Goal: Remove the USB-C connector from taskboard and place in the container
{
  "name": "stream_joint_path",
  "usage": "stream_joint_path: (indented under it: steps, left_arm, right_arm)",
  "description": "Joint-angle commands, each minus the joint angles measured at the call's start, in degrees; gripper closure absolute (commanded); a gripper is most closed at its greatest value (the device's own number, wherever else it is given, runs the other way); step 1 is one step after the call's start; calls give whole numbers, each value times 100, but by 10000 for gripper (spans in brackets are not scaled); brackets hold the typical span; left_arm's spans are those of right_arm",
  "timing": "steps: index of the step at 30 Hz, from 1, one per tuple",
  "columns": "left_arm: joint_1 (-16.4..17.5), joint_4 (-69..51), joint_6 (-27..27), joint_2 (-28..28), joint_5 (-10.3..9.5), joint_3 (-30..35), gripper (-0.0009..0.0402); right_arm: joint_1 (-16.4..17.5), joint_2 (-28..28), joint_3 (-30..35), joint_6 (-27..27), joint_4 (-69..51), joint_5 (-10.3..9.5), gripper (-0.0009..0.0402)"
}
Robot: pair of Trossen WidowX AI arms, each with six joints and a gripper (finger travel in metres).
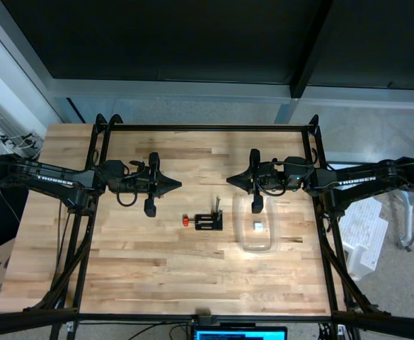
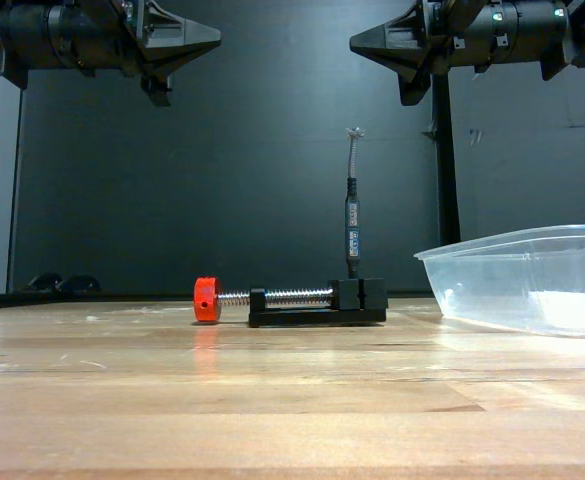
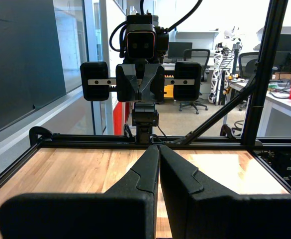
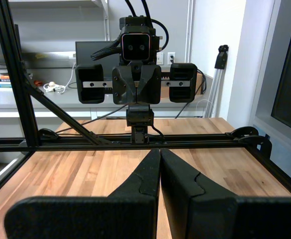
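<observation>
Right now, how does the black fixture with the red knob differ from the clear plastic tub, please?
The black fixture with the red knob is opaque and smaller; the clear plastic tub is see-through and larger. The fixture holds an upright dark plug; the tub holds a white square piece. Both rest on the wooden table. The left gripper and right gripper hover high above it, both shut.
</observation>
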Motion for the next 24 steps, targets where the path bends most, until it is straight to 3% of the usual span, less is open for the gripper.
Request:
stream_joint_path:
  steps: [1,24]
  left_arm:
    - [2,2,0,0,2,0,393]
    - [0,2,0,0,2,0,393]
  right_arm:
    - [2,2,0,0,-4,2,393]
    - [4,-13,72,131,-249,4,393]
